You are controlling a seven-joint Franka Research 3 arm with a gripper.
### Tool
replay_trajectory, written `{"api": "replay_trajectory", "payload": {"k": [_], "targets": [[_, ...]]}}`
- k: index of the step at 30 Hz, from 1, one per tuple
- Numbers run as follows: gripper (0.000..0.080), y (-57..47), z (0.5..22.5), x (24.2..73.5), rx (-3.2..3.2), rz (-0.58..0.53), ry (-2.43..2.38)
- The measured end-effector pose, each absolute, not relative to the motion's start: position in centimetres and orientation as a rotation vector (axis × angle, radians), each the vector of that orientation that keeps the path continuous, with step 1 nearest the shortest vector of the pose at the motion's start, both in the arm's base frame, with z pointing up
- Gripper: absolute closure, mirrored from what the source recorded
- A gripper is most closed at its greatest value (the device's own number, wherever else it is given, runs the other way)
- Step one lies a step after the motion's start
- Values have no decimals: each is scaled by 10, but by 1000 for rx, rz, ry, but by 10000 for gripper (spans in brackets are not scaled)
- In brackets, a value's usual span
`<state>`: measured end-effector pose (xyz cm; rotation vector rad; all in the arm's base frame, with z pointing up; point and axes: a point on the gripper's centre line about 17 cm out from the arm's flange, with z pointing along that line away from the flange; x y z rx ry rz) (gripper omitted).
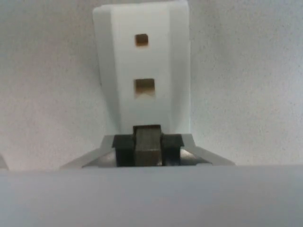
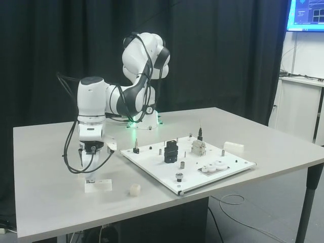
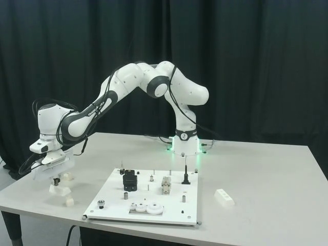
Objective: Pick square peg 3.
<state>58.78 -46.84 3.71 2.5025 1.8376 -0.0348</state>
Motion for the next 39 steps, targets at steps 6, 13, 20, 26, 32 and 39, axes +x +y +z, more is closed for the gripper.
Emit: {"api": "replay_trajectory", "payload": {"k": [6, 13, 20, 26, 32, 39], "targets": [[689, -470, 39, 589, 2497, -34, 1834], [689, -475, 48, 594, 2484, -33, 1830], [689, -478, 63, 599, 2479, -34, 1828], [689, -481, 81, 602, 2502, -37, 1798], [689, -483, 96, 603, 2553, -43, 1739], [689, -482, 102, 603, 2636, -44, 1622]]}}
